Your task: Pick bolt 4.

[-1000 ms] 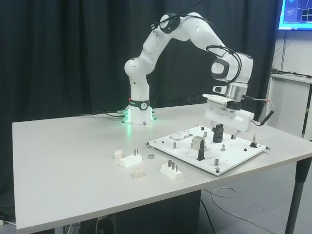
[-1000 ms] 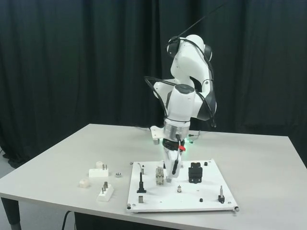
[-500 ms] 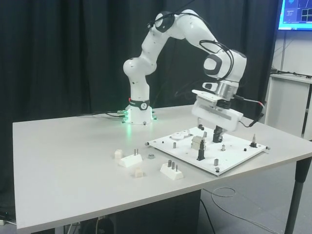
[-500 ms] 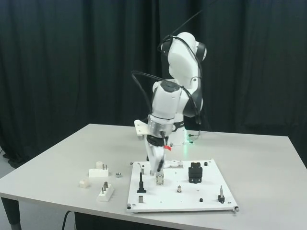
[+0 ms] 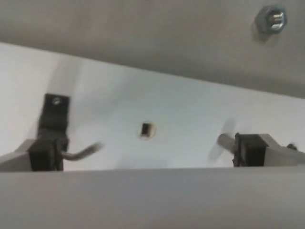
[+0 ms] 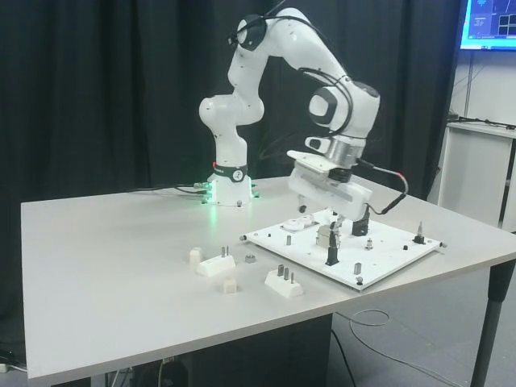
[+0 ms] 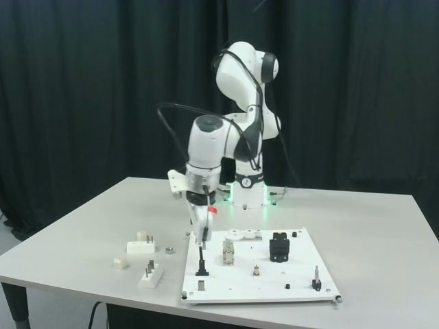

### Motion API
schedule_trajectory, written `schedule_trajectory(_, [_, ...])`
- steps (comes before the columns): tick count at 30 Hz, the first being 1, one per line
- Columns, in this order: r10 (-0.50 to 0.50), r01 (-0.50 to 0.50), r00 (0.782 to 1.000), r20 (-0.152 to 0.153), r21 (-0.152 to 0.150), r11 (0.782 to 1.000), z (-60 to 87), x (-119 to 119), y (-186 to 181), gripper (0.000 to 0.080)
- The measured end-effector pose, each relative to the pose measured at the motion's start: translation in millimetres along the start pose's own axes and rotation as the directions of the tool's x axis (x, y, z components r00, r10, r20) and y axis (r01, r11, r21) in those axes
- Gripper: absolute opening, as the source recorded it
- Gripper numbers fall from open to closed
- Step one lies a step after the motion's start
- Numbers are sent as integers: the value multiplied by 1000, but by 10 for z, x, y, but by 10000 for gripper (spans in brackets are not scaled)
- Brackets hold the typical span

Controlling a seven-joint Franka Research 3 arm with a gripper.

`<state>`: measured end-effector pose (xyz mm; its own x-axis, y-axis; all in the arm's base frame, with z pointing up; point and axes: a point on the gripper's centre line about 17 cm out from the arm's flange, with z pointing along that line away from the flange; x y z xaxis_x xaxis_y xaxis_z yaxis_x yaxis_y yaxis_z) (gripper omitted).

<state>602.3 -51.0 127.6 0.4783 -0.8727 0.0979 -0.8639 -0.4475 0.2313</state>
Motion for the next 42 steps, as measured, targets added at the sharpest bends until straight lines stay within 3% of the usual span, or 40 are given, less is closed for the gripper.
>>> schedule_trajectory(13, [-57,57,997,43,-9,998,105,170,428,800])
schedule_trajectory(23, [-76,76,997,29,9,997,247,456,751,800])
schedule_trajectory(30, [-59,58,998,12,51,997,439,658,933,800])
schedule_trajectory(42, [-81,82,997,-11,175,981,763,757,1002,800])
